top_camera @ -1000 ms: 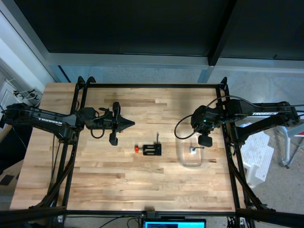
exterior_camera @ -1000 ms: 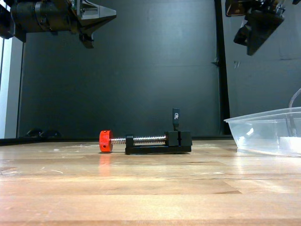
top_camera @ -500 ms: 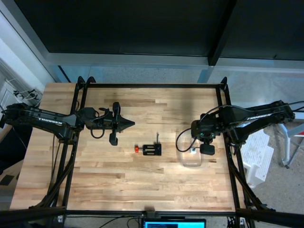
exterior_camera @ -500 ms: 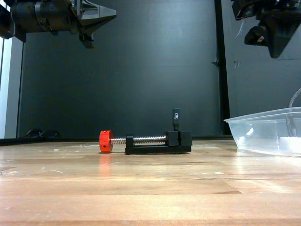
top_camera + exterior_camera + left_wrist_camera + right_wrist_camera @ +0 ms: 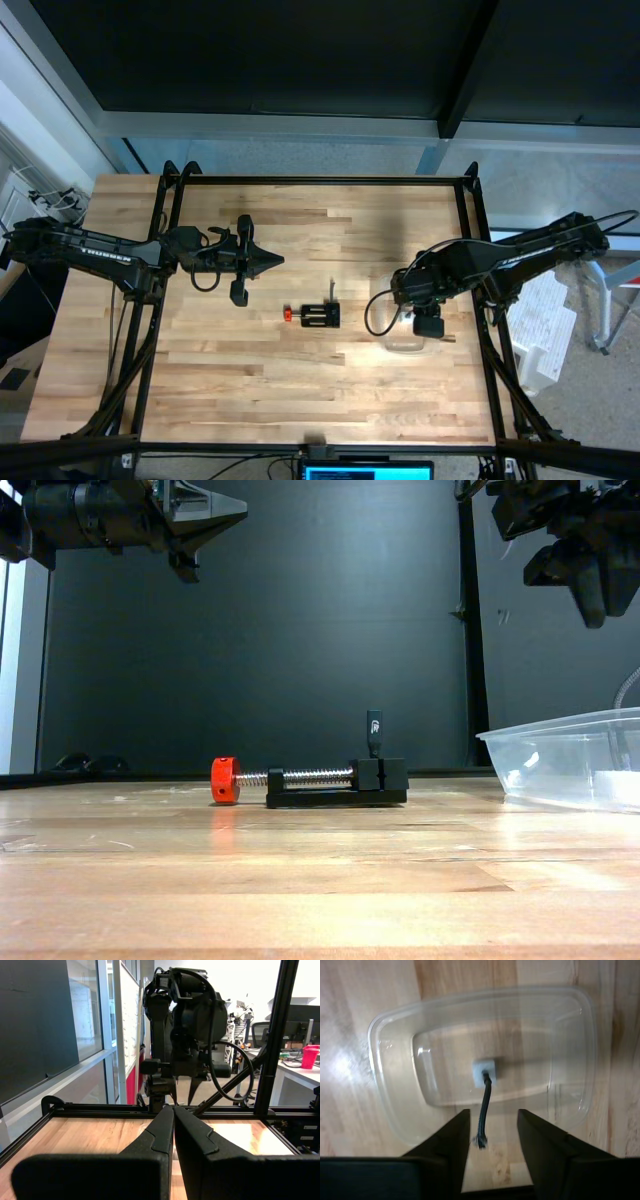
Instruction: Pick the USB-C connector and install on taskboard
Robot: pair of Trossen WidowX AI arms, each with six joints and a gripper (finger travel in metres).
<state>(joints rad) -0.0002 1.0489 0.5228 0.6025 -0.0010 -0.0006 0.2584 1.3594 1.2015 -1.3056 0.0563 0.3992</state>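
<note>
My right gripper point(image 5: 493, 1116) hangs spread-fingered over the clear plastic tray point(image 5: 390, 1090). In it lies the thin dark stick-like USB-C connector point(image 5: 483, 1107), touching a small white square piece point(image 5: 483, 1068). The black block taskboard with orange-red knob point(image 5: 318, 316) sits well apart. My left gripper point(image 5: 173, 1116) is parked high, fingers pressed together.
</note>
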